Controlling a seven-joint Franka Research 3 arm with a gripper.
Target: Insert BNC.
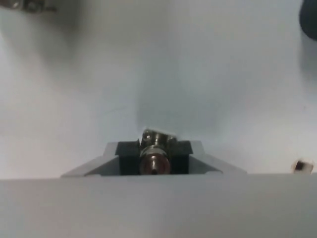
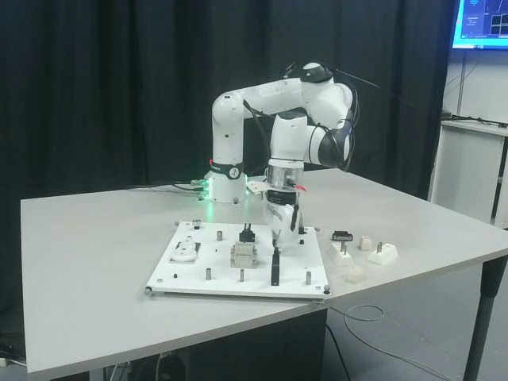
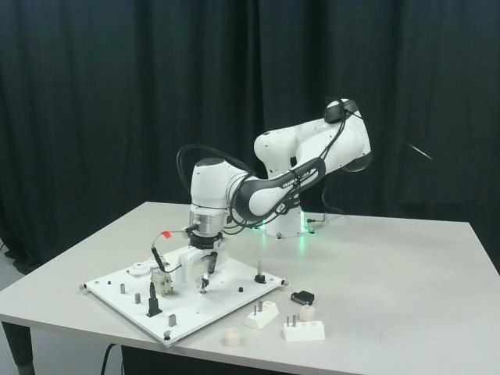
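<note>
I hold the BNC (image 1: 154, 157) between my black fingers (image 1: 128, 157), my gripper (image 3: 203, 277) clamped on it, its metal tip pointing down at the white board (image 2: 186, 278). From the room views I hang just above the board, near its middle; I cannot tell whether the tip touches anything. So the pick looks done, and the seating is left: I judge the plug not yet in its socket, and I cannot make out which fitting that socket is.

Left to right in the first room view: a white round fixture (image 2: 186, 251), a grey block (image 2: 243, 255), me, then small white blocks (image 2: 382, 254) loose on the grey table (image 2: 87, 238). Black curtains (image 2: 103, 87) hang behind; a screen (image 2: 482, 24) glows far right.
</note>
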